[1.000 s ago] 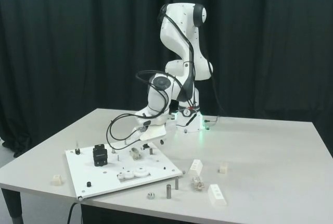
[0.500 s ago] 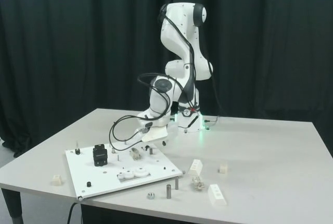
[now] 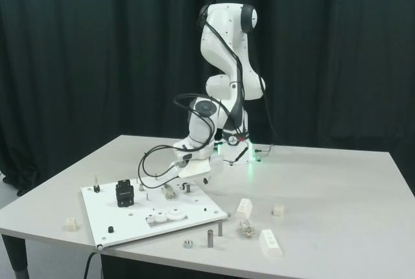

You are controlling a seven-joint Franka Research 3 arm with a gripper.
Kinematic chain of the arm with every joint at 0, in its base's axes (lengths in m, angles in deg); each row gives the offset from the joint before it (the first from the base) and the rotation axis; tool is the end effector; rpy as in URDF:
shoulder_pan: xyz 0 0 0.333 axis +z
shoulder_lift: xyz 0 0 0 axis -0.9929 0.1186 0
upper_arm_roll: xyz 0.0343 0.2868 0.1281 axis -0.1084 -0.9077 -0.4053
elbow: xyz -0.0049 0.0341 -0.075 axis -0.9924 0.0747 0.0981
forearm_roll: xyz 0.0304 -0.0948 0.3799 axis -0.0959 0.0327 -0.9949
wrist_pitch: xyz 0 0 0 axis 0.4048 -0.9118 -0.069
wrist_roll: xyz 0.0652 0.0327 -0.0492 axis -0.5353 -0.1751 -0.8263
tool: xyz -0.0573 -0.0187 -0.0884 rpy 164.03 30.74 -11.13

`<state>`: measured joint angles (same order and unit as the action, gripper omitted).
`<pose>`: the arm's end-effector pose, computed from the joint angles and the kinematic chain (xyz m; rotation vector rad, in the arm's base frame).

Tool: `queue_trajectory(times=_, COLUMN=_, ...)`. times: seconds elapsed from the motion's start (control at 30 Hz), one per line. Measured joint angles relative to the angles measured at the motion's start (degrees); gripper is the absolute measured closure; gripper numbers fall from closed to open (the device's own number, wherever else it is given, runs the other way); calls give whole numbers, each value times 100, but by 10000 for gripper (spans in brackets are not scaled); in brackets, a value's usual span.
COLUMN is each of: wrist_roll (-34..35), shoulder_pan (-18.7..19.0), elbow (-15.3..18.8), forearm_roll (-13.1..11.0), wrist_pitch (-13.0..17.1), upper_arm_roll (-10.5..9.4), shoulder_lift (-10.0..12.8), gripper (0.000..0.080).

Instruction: Remove square peg 3.

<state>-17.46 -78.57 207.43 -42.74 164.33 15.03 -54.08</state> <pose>0.4504 -0.0410 0.1977 2.8574 -0.0859 -0.4079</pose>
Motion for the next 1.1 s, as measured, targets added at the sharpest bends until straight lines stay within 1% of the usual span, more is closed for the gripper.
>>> queue_trajectory(times=0.2, wrist_roll=97, shoulder_pan=0, elbow=67, forearm_roll=95, wrist_pitch=124, upper_arm_roll=0, shoulder_lift=0, gripper=3)
queue_trajectory(times=0.43, wrist_roll=205, shoulder_pan=0, elbow=101, forearm_roll=211, wrist_pitch=167, upper_arm_roll=0, shoulder_lift=0, gripper=3)
queue_trajectory(times=0.8, wrist_roll=235, shoulder_pan=0, elbow=125, forearm_roll=289, wrist_pitch=244, upper_arm_roll=5, shoulder_lift=0, gripper=3)
queue_trajectory(times=1.1, wrist_roll=235, shoulder_pan=0, elbow=187, forearm_roll=329, wrist_pitch=392, upper_arm_roll=61, shoulder_lift=6, gripper=3)
